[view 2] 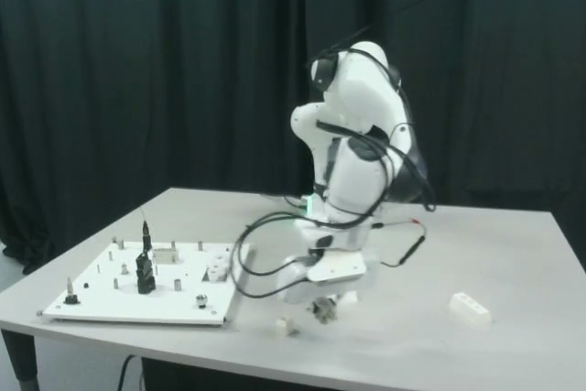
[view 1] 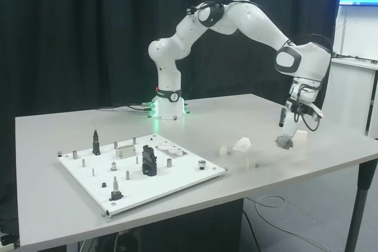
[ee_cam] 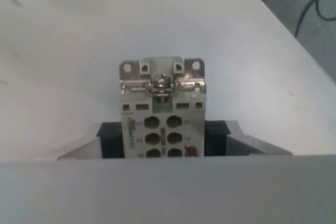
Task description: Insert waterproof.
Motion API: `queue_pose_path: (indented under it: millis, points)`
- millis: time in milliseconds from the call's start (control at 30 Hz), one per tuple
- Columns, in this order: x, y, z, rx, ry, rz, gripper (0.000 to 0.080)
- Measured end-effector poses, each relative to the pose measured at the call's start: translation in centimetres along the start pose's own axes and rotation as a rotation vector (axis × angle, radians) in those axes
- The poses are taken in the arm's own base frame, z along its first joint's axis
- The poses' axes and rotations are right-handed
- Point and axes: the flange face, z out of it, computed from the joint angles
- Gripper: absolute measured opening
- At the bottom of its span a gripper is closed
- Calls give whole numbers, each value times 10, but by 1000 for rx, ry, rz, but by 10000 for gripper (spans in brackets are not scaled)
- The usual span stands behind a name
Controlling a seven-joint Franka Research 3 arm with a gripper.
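Nearest to us, the waterproof connector (ee_cam: 161,113) sits between the fingers of our gripper (ee_cam: 163,142), which is closed on it and holds it just above the grey table (ee_cam: 63,51). The pickup looks done; carrying it to the far white board (view 1: 142,172) and inserting remain.

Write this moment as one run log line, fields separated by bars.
gripper: shut on connector | height: above grey table | white board: far, insertion not begun
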Motion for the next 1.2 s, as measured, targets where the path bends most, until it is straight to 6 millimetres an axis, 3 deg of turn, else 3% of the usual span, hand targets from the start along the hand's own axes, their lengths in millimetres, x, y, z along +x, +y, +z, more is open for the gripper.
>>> queue_pose_path:
  millis: [533,1200]
  points:
    - [10,93,10,2,-52,-49,312]
    - [-11,178,4,69,-73,-133,312]
